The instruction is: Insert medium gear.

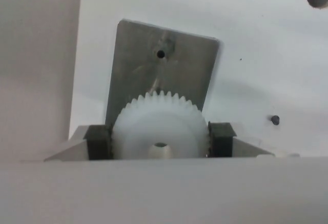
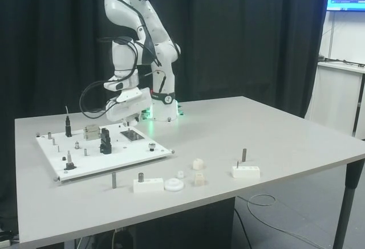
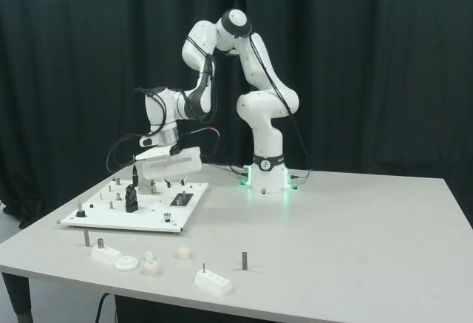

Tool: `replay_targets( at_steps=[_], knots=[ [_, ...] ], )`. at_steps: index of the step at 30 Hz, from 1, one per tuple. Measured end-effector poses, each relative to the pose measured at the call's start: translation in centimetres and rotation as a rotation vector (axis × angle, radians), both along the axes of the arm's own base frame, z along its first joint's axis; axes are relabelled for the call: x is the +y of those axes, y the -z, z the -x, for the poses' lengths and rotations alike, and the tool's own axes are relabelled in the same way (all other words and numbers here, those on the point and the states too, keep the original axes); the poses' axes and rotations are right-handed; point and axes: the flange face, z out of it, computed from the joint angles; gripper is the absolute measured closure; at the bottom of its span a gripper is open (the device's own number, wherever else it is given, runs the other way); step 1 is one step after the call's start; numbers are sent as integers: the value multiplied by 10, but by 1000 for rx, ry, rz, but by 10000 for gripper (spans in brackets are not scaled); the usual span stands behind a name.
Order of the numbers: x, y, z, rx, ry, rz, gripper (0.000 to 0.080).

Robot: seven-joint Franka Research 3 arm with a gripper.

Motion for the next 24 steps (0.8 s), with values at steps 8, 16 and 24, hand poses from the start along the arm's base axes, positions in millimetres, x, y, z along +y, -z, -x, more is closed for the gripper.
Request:
replay_targets(
  at_steps=[8,16,24],
  knots=[
    [2,5,0,-1,11,3,406],
    [3,10,0,-2,23,-4,406],
    [4,15,0,-13,22,0,406]
  ],
)
